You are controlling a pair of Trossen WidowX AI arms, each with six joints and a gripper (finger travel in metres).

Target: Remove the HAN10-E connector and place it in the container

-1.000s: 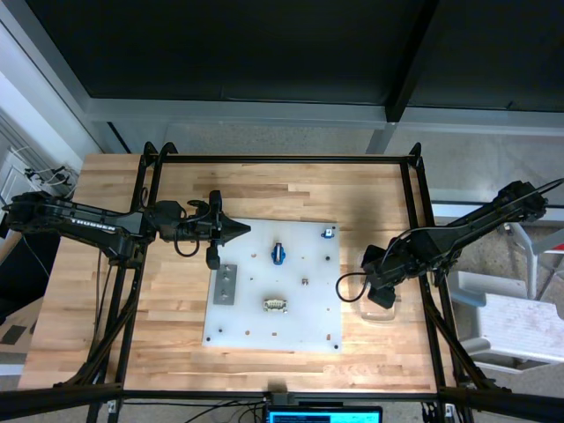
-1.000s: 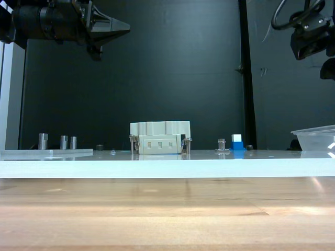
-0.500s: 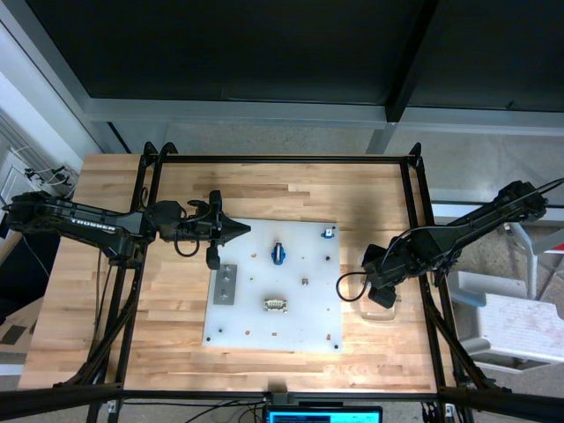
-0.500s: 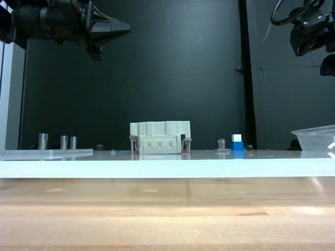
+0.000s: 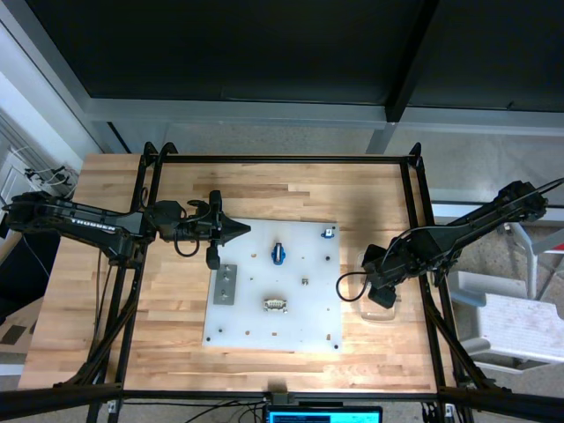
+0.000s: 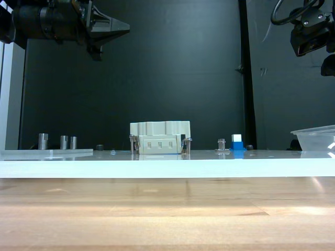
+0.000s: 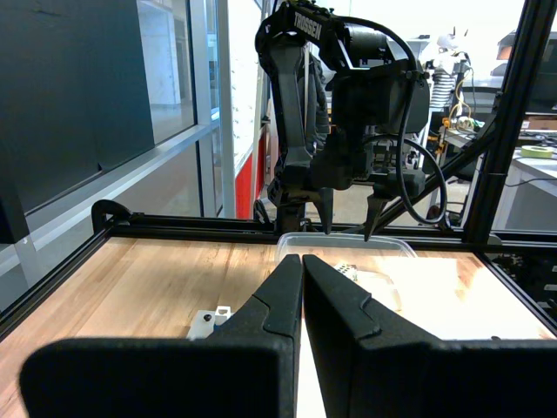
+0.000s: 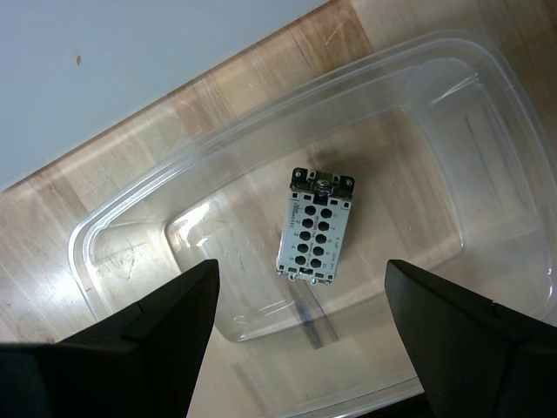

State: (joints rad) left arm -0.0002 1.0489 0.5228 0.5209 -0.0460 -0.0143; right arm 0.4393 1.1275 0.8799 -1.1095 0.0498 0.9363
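The HAN10-E connector (image 8: 315,225), a pale block with a dotted face, lies flat on the floor of the clear container (image 8: 96,228), nothing touching it. My right gripper (image 8: 300,280) hangs open above it with both fingers well apart. Seen from high up, the right gripper (image 5: 381,296) is over the container (image 5: 385,314) beside the board's right edge. My left gripper (image 5: 241,229) is shut and empty, held high over the board's back left corner. In the left wrist view its closed fingers (image 7: 287,279) point toward the container (image 7: 300,237).
The white board (image 5: 273,328) carries a beige connector housing (image 5: 276,305), a blue upright connector (image 5: 278,254) and a grey plate with holes (image 5: 227,284). A black frame (image 5: 282,159) surrounds the wooden table.
The right gripper has risen slightly above the container. The left arm has not moved.
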